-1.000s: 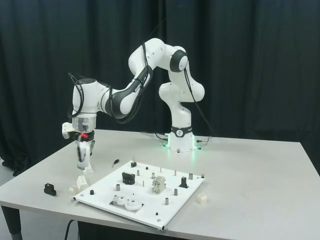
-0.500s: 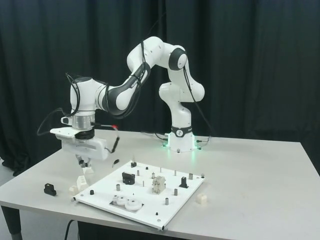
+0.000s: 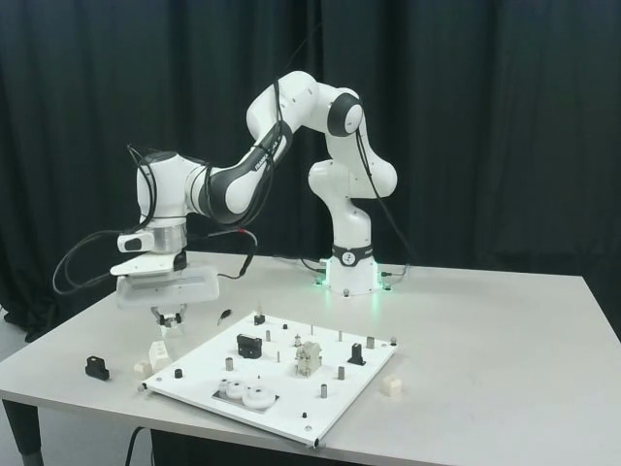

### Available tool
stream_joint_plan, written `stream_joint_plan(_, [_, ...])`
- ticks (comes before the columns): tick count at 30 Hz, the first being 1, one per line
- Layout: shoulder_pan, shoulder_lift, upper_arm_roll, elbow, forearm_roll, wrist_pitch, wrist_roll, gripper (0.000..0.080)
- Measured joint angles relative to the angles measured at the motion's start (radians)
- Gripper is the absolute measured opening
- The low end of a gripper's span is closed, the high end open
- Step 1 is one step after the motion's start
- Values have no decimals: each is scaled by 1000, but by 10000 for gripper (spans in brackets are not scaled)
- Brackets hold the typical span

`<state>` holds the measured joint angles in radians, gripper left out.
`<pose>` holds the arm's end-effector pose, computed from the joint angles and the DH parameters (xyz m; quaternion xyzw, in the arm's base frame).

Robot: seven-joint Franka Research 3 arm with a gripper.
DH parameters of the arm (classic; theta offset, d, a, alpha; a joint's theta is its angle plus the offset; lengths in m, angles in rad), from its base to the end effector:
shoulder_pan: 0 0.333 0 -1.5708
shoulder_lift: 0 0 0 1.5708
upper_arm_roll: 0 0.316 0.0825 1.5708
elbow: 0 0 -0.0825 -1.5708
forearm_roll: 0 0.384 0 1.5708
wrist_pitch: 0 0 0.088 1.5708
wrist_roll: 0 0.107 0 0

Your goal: Insert bolt 4.

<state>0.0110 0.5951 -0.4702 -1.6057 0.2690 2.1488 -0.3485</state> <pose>0.6406 -0.2549 0.3123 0.9956 -0.0920 0.0032 0.0179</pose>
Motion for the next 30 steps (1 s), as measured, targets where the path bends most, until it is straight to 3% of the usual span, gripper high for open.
stream_joint_plan(12, [-1, 1, 5, -16, 47, 1, -333, 226])
stream_joint_plan(30, [-1, 35, 5, -17, 58, 44, -444, 226])
